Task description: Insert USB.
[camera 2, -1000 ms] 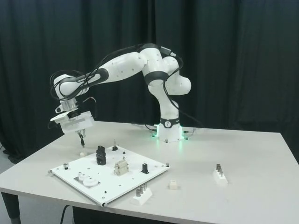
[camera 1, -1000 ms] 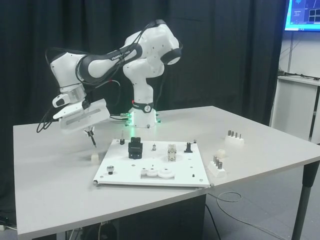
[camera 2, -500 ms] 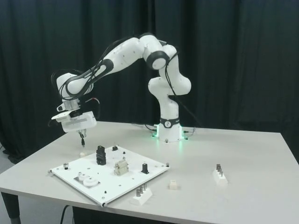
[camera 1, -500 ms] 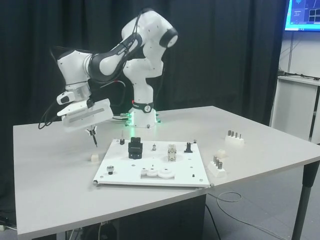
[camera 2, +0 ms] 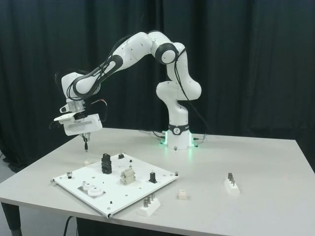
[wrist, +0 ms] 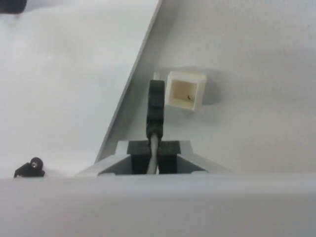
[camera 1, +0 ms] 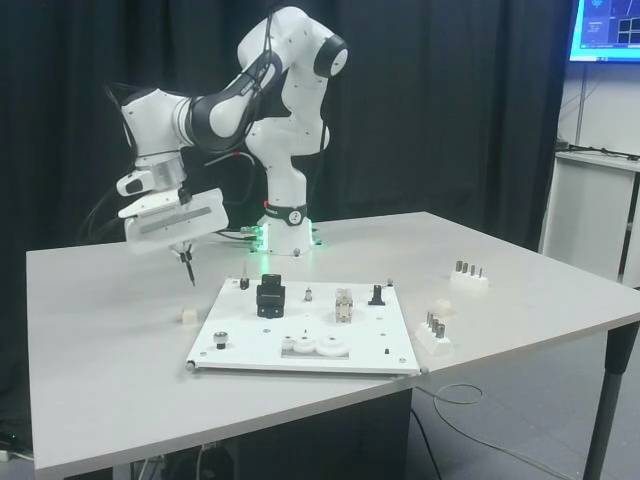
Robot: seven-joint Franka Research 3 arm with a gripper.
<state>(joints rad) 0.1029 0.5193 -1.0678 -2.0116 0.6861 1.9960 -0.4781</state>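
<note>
I see USB plug point(wrist: 156, 104): black, slim, oblong, grey cable stub running from its rear. Held up in air, clear of table, hanging roughly upright with tip pointing down point(camera 1: 188, 268). In second room view it shows as small dark stick point(camera 2: 85, 143) above table's near-left area. Directly below and just beside it in wrist view I see small white square holder point(wrist: 184, 89), 1 open cavity facing up, sitting on grey table beside edge of white board point(camera 1: 300, 325). Plug apart from holder.
</note>
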